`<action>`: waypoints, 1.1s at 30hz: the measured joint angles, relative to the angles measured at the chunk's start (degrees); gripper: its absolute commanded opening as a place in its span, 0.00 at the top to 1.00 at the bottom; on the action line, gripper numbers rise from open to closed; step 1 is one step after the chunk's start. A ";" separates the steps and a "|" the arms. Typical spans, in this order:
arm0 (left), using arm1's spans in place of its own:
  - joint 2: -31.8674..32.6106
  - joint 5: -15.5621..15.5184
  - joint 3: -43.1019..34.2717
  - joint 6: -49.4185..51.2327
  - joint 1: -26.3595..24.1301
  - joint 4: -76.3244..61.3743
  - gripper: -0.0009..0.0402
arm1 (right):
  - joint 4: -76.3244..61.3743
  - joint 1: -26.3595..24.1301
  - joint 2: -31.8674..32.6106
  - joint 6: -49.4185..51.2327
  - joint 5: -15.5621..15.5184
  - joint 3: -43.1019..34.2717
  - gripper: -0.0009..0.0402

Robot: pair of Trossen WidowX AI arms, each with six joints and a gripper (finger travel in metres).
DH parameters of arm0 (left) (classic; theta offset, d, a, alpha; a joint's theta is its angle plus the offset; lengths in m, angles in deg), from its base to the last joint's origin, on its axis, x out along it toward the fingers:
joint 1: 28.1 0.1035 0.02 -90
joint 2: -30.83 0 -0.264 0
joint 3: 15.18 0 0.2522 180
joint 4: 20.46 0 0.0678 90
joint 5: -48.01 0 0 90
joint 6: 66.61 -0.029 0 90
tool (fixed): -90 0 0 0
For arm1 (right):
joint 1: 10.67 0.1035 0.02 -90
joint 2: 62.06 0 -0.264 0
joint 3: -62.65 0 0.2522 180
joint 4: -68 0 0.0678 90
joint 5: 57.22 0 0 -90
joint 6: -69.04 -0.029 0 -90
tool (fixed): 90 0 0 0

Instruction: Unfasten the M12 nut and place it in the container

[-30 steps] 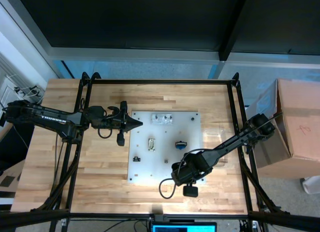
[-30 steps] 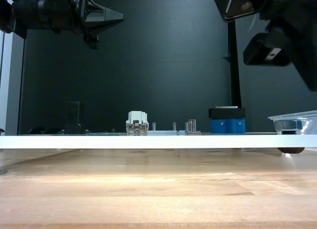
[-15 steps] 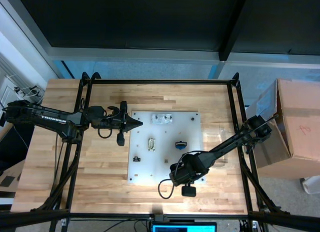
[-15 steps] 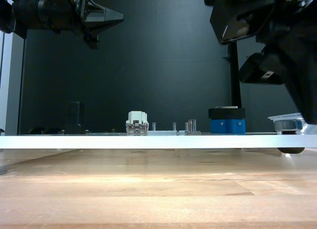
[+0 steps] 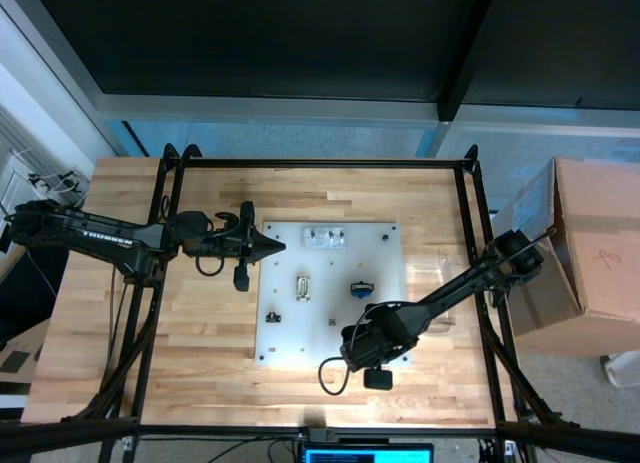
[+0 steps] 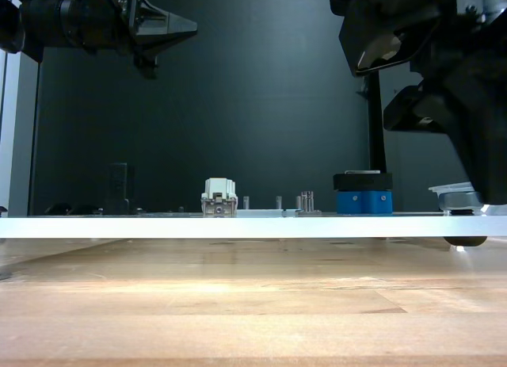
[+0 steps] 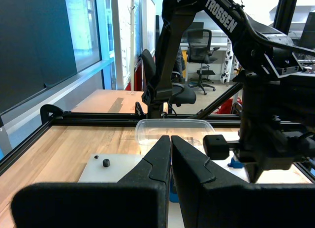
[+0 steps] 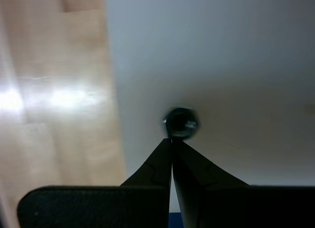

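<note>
Nut (image 6: 454, 200) is small, silver and hex. It sits level on its stud, low down near the board's near right edge, and it's half hidden in the low view. Container (image 5: 429, 266) is a clear plastic tray, upright on the bench just right of the board, well apart from the nut.

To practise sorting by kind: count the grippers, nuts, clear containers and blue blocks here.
Grippers: 2, left gripper above the board's left edge, right gripper near the nut, both shut.
Nuts: 1, on its stud.
Clear containers: 1.
Blue blocks: 1.
Total: 5.
</note>
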 measured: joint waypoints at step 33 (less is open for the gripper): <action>0.00 -0.02 0.02 0.00 0.00 -0.02 0.98 | 3.13 0.28 0.81 -3.39 -8.74 -1.84 0.98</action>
